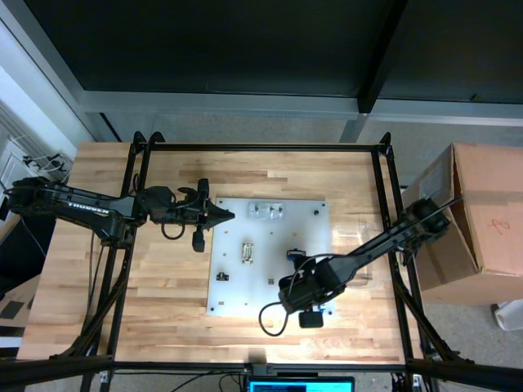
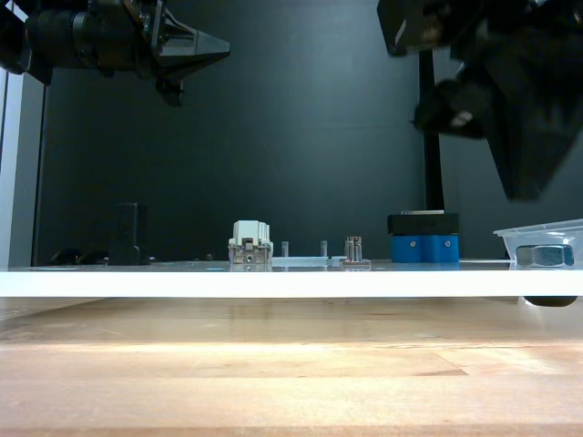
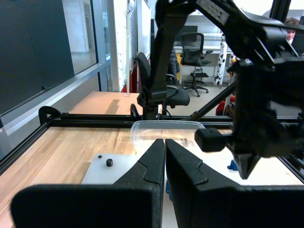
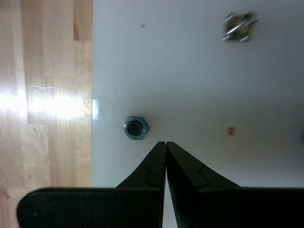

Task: Pick the M12 nut and place it on its threads and fasten

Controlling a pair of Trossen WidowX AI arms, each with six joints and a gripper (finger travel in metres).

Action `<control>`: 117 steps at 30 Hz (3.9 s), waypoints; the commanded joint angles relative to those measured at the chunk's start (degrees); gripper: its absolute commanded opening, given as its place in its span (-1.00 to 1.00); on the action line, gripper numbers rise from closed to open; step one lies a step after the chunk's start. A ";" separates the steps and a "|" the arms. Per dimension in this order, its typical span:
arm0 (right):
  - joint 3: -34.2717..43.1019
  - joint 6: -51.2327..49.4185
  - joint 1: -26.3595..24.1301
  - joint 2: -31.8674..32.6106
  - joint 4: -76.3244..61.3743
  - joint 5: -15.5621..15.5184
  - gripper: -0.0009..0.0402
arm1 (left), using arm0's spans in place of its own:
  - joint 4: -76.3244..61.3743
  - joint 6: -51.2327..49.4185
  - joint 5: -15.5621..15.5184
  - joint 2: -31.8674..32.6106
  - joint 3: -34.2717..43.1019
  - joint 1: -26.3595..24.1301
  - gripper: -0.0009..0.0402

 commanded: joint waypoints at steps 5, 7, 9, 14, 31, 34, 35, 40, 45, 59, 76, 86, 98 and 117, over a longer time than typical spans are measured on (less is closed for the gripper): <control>-8.96 -7.08 -6.84 -12.15 8.57 0.42 -0.96 | 0.02 0.00 0.00 0.02 0.00 0.00 -0.96; -12.17 -9.92 -9.44 -16.20 12.26 0.81 -0.96 | -0.02 0.00 0.00 0.02 0.00 0.00 -0.96; -15.10 -13.16 -12.31 -20.35 15.28 1.60 -0.96 | 0.00 0.00 0.00 0.02 0.00 0.00 -0.96; -21.64 -20.50 -19.19 -30.64 26.05 1.38 -0.96 | 0.02 0.00 0.00 0.02 0.00 0.00 -0.96; -44.37 -22.95 -30.93 -48.83 66.77 -6.38 -0.96 | 0.00 0.00 0.00 0.02 0.00 0.00 -0.96; -47.50 -22.80 -30.91 -48.15 73.44 -5.75 -0.96 | 0.00 0.00 0.00 0.02 0.00 0.00 -0.96; -48.39 -22.60 -30.88 -47.93 75.41 -5.77 -0.96 | 0.02 0.00 0.00 0.02 0.00 0.00 -0.96; -50.21 -21.86 -30.88 -46.36 79.30 -5.75 -0.96 | 0.00 0.00 0.00 0.02 0.00 0.00 -0.96; -50.21 -21.86 -30.84 -45.22 79.47 -5.64 -0.96 | 0.00 0.00 0.00 0.02 0.00 0.00 -0.96; -50.21 -21.38 -30.77 -45.03 80.19 -5.90 -0.96 | 0.02 0.00 0.00 0.02 0.00 0.00 -0.96; -50.21 -21.38 -30.75 -45.03 77.40 -5.95 -0.96 | 0.02 0.00 0.00 0.02 0.00 0.00 -0.96; -50.21 -21.38 -30.75 -45.03 77.40 -5.95 -0.96 | 0.00 0.00 0.00 0.02 0.00 0.00 -0.96; -50.21 -21.40 -30.75 -45.05 77.40 -5.95 -0.96 | 0.00 0.00 0.00 0.02 0.00 0.00 -0.96; -50.21 -21.38 -30.75 -45.05 77.40 -5.95 -0.96 | 0.00 0.00 0.00 0.02 0.00 0.00 -0.96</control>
